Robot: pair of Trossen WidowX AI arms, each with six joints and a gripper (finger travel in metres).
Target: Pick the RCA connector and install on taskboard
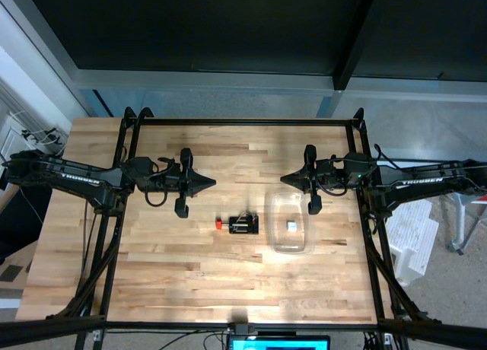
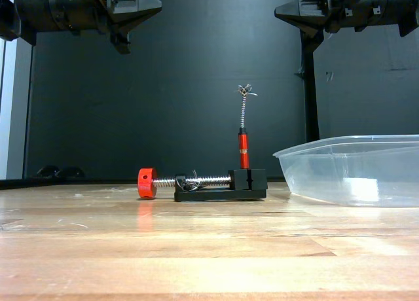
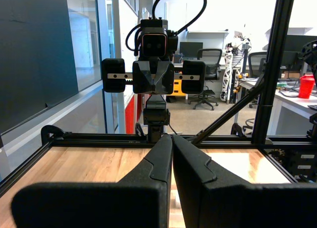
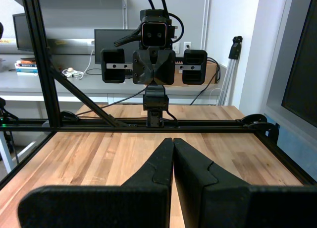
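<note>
The red connector (image 2: 243,150) stands upright on the black vise (image 2: 222,185), its braided cable (image 2: 244,108) rising free above it with nothing holding it. From above the vise (image 1: 243,225) shows its red knob (image 1: 218,224) at its left end. The white block (image 1: 291,225) lies bare in the clear tray (image 1: 292,243). My left gripper (image 1: 211,183) hangs high at the left, away from the vise, fingers shut on nothing (image 3: 172,139). My right gripper (image 1: 284,179) hovers high behind the tray, also shut and empty (image 4: 173,141).
The tray's wall (image 2: 347,173) stands right of the vise at the table's near side. A black frame (image 1: 243,122) borders the table's far edge. Each wrist view shows the opposite arm straight across the bare wood.
</note>
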